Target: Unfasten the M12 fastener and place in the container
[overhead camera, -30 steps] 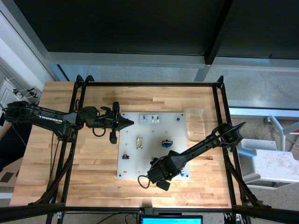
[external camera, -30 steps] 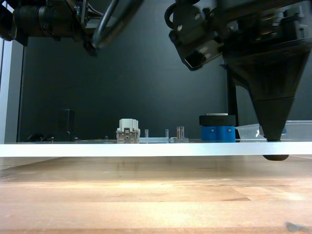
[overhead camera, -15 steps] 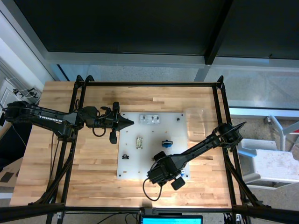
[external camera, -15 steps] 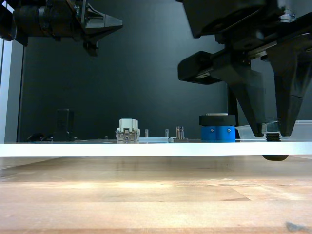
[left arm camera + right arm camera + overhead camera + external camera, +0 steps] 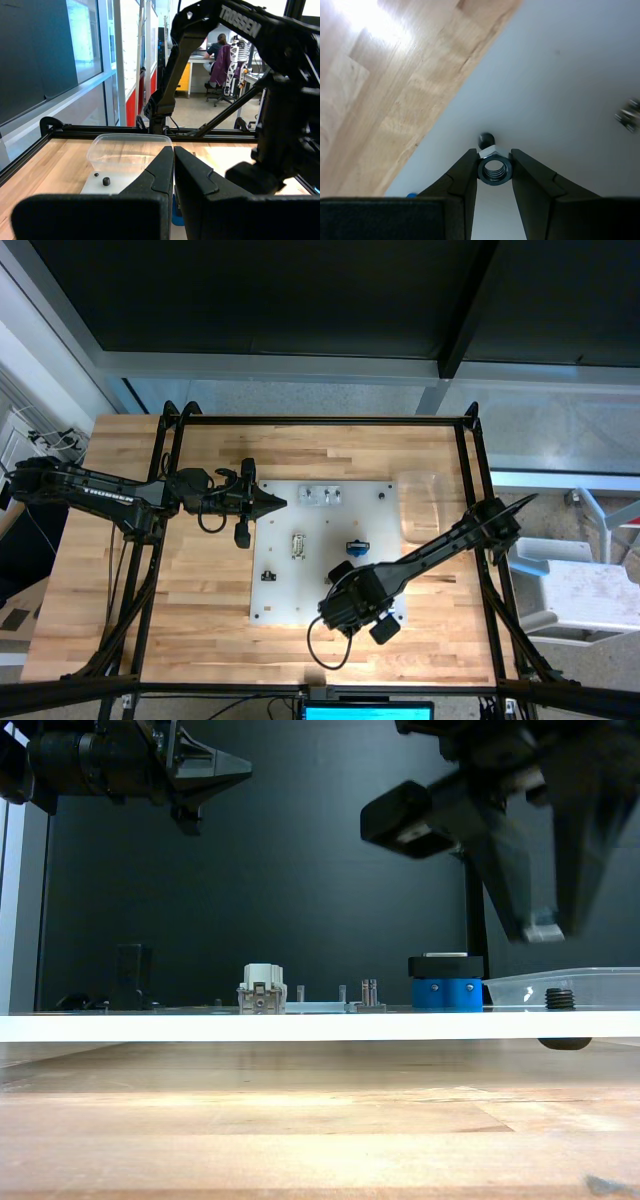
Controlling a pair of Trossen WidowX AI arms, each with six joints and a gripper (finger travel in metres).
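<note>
Right claw (image 5: 494,153) clamps the M12 nut (image 5: 494,170) above its bare stud (image 5: 560,998); I see left claw (image 5: 280,503) pinched together over the board's (image 5: 283,592) left edge.

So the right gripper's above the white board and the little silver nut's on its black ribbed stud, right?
No: the right wrist view shows the little silver nut pinched in the right gripper above the white board; the black ribbed stud is bare. Left gripper hovers far-left.
</note>
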